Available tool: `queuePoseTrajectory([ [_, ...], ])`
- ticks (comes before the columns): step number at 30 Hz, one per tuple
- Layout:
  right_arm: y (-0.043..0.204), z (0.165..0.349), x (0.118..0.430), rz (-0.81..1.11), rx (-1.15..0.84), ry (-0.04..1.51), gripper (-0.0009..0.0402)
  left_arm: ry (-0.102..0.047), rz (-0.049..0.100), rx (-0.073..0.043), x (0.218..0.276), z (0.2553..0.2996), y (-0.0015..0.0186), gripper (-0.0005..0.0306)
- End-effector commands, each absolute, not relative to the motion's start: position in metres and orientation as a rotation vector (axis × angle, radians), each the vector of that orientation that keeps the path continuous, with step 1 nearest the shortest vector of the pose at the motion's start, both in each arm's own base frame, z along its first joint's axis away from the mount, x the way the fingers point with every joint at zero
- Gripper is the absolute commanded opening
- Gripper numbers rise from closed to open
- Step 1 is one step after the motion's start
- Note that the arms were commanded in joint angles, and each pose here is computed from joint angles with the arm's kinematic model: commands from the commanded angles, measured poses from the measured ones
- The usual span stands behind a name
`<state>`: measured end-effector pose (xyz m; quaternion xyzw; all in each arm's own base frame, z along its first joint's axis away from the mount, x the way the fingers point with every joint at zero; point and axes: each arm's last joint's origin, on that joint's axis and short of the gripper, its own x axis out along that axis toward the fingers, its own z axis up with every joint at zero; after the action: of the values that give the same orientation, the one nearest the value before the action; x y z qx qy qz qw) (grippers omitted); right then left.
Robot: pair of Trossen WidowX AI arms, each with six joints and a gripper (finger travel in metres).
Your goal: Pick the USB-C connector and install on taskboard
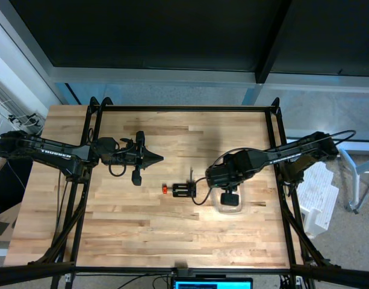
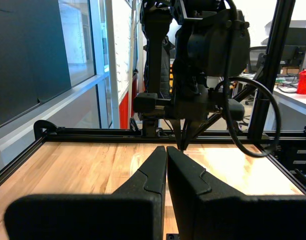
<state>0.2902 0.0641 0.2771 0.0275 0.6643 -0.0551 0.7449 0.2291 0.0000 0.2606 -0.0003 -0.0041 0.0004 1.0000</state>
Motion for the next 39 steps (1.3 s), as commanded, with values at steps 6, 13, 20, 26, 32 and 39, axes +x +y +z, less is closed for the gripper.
queuePoseTrajectory([
  [6, 0.065, 0.278, 0.324, -0.114, 0.044, 1.461, 0.0, -0.008, 0.0, -0.001, 0.2292, 0.2605, 0.0, 0.0],
  [13, 0.062, 0.275, 0.344, -0.125, 0.053, 1.472, 0.0, -0.008, 0.001, -0.001, 0.2292, 0.2605, 0.0001, 0.0],
  [20, 0.064, 0.272, 0.365, -0.133, 0.053, 1.493, 0.0, -0.008, 0.001, -0.001, 0.2292, 0.2605, 0.0001, 0.0],
  [26, 0.067, 0.273, 0.382, -0.129, 0.055, 1.47, 0.0, -0.008, 0.0, -0.001, 0.2292, 0.2605, 0.0, 0.0],
  [32, 0.069, 0.269, 0.393, -0.113, 0.038, 1.467, 0.0, -0.008, 0.001, -0.001, 0.2292, 0.2605, 0.0001, 0.0],
  [39, 0.067, 0.266, 0.401, -0.108, 0.034, 1.457, 0.0, -0.009, 0.0, -0.001, 0.2292, 0.2606, 0.0, 0.0],
])
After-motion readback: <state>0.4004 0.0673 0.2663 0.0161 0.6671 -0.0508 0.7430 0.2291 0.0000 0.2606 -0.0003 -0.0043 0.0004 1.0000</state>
